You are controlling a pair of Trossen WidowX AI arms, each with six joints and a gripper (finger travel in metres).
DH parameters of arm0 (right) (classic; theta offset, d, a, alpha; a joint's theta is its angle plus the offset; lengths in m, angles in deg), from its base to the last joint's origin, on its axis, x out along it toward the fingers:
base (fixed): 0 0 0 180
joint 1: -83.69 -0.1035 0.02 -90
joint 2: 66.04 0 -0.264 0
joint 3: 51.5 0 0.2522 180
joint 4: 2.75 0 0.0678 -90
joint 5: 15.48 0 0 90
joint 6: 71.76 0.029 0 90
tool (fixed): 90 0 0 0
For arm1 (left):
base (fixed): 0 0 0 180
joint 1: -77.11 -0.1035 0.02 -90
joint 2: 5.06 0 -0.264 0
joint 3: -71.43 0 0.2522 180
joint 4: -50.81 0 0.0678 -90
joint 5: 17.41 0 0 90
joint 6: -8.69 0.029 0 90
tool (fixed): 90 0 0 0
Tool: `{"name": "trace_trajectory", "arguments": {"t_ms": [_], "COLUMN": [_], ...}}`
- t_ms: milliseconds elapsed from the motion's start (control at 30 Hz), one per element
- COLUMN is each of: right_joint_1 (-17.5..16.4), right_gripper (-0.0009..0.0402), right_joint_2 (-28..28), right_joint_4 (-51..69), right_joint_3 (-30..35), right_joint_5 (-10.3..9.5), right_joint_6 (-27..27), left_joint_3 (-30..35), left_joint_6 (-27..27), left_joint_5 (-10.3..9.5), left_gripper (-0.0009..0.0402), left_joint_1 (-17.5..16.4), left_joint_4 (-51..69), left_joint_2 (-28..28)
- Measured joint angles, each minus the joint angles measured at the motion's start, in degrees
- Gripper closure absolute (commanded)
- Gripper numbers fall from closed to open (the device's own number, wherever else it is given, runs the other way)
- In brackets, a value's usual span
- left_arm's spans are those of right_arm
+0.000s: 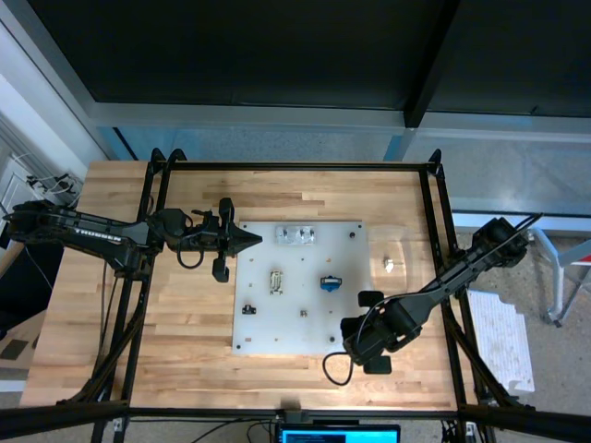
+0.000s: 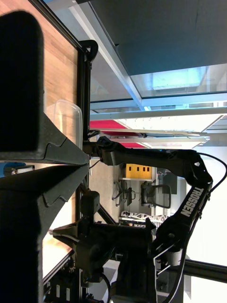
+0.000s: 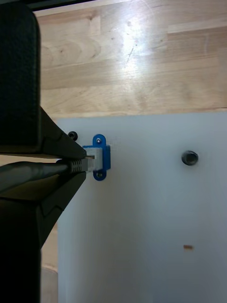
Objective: Pick the RJ45 connector and install on taskboard
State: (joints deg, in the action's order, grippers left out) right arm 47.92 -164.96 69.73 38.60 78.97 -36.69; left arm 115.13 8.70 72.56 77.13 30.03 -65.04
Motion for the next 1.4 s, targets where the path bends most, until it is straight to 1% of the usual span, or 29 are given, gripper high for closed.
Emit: {"name": "trace_trajectory", "arguments": {"t_ms": [767, 1233, 1400], "right_joint_1": [-0.7, -0.9, -0.9], "right_gripper": [0.0392, 0.0392, 0.0392], "right_joint_2": [-0.2, 0.1, -0.3], "right_joint_4": [0.2, -1.4, -1.4], "right_joint_3": [0.0, -1.6, -1.9], "right_joint_5": [0.04, 0.31, 0.02], "right_joint_6": [0.3, 0.6, 0.2], "left_joint_3": [0.0, 0.0, 0.0], "left_joint_6": [0.0, 0.0, 0.0], "left_joint_5": [0.02, 0.02, 0.02], "left_gripper": [0.0393, 0.0393, 0.0393], "left_joint_1": [0.0, 0.0, 0.0], "left_joint_4": [0.0, 0.0, 0.0], "left_joint_2": [0.0, 0.0, 0.0]}}
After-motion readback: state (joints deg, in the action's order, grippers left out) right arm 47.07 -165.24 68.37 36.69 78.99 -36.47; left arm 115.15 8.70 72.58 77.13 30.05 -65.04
